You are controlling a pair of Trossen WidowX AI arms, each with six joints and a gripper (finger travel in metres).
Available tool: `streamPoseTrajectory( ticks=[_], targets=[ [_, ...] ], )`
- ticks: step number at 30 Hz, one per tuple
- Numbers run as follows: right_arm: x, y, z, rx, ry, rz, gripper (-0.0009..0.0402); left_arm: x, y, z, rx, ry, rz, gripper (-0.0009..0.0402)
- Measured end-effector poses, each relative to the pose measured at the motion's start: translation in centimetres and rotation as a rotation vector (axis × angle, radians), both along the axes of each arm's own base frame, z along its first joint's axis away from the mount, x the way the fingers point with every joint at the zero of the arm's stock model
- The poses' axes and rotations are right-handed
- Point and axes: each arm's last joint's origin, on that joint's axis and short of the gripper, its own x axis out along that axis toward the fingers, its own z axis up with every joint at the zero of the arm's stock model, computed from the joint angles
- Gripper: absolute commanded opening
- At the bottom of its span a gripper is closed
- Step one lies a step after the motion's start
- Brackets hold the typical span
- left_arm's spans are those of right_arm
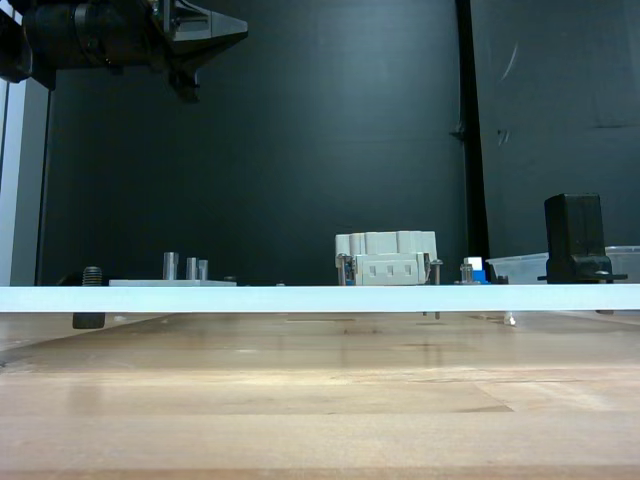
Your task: Remove the HAN10E connector from the taskboard and place in the container
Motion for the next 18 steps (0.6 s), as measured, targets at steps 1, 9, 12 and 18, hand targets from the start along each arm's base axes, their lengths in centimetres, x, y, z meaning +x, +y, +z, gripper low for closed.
streamPoseTrajectory(
  ticks=[1, 9, 12, 18],
  targets=[
    [-0.09, -0.13, -0.24, -0.003, 0.002, -0.001, 0.0298, 0.0, 0.0, -0.01, 0.0, 0.0, 0.0, 0.0],
    [-0.41, -0.62, -0.93, -0.022, 0.015, -0.005, 0.0234, 0.0, 0.0, -0.01, 0.0, 0.0, 0.0, 0.0],
    [-0.39, -0.59, -0.93, -0.02, 0.014, -0.005, 0.0186, 0.0, 0.0, -0.01, 0.0, 0.0, 0.0, 0.0],
    [-0.39, -0.58, -0.81, -0.008, 0.012, -0.005, 0.0093, 0.0, 0.0, -0.01, 0.0, 0.0, 0.0, 0.0]
  ],
)
